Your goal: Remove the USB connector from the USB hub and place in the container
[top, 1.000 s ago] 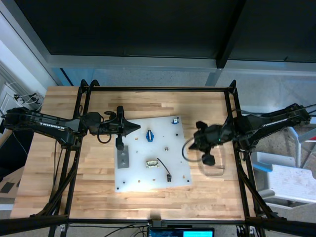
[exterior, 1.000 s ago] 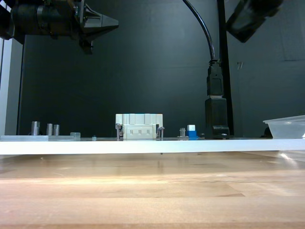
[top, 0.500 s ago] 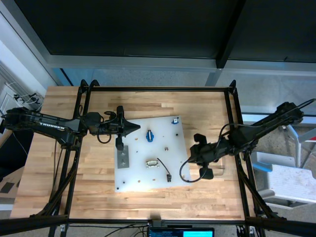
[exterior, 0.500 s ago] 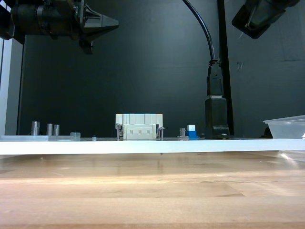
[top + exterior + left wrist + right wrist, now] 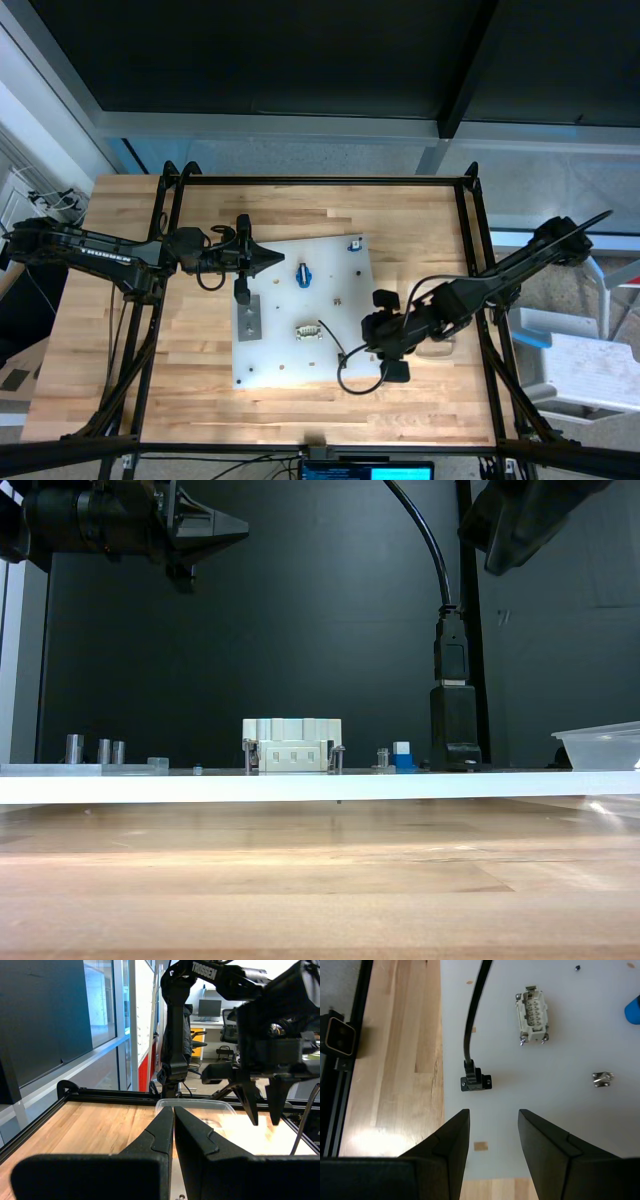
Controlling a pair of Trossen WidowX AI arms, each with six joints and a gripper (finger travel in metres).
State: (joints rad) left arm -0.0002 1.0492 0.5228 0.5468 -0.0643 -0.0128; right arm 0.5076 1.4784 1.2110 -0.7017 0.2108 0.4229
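The USB connector (image 5: 330,338) is a thin black cable whose plug (image 5: 452,660) stands upright in the small black USB hub (image 5: 342,361) on the white board (image 5: 270,350). My right gripper (image 5: 388,335) hovers open above the board, just right of the hub (image 5: 476,1083). Nothing is between its fingers (image 5: 450,1145). The cable (image 5: 472,1020) runs away from the hub. The clear container (image 5: 445,345) lies on the table behind the right arm, also seen as a container (image 5: 600,745) at the board's right. My left gripper (image 5: 270,260) is shut, held high over the board's far left part.
A cream multi-pin connector (image 5: 307,331) sits left of the hub. A blue part (image 5: 304,274) and a small blue piece (image 5: 354,243) stand farther back. A grey metal plate (image 5: 248,318) lies at the board's left edge. Black frame rails (image 5: 320,181) border the table.
My right arm swung from over the container toward the left and the near edge, ending above the board beside the hub. The left arm stayed still.
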